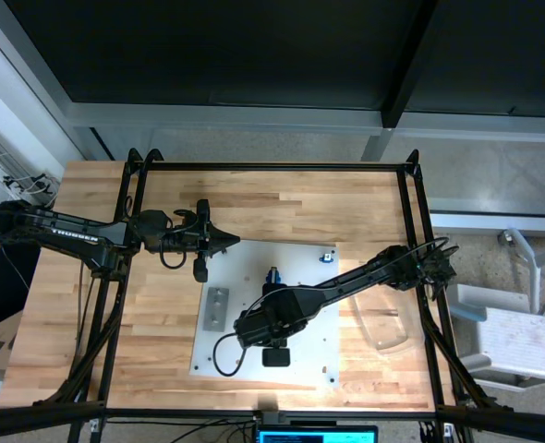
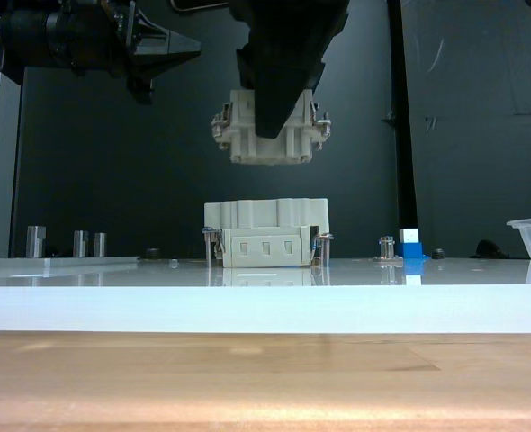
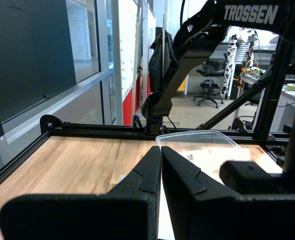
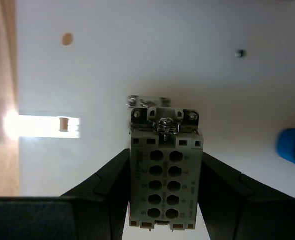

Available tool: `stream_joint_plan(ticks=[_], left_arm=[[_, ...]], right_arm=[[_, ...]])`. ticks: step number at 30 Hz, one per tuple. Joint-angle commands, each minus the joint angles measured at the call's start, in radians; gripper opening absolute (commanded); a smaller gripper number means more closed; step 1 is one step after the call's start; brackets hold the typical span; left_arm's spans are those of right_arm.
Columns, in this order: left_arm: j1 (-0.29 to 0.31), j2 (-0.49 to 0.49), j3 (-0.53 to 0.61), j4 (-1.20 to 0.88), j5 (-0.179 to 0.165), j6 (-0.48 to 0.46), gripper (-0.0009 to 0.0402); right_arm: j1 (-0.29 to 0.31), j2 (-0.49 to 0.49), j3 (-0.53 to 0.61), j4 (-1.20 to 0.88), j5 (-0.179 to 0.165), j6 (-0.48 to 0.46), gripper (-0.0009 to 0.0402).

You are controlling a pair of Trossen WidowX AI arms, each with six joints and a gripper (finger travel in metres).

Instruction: Remove the HAN10-E connector and place it in the container

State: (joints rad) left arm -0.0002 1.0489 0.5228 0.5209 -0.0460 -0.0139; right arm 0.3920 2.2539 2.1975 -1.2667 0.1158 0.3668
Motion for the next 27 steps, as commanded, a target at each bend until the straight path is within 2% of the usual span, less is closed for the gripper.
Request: stream_joint_plan(ticks=[1,10,27], left_arm=[[0.000,0.000,0.000,0.000,0.000,0.000,0.0000],[0.000,0.000,0.000,0.000,0.000,0.000,0.0000],[0.000,0.000,0.000,0.000,0.000,0.000,0.0000]], right_arm=[[0.003,-0.036,-0.042,0.002,0.023,0.024,0.0021],[0.013,-0.194,-0.280,0.110,0.023,0.098,0.0021],[0.046,-0.447,-0.633,0.188,0.024,0.209,0.0021]])
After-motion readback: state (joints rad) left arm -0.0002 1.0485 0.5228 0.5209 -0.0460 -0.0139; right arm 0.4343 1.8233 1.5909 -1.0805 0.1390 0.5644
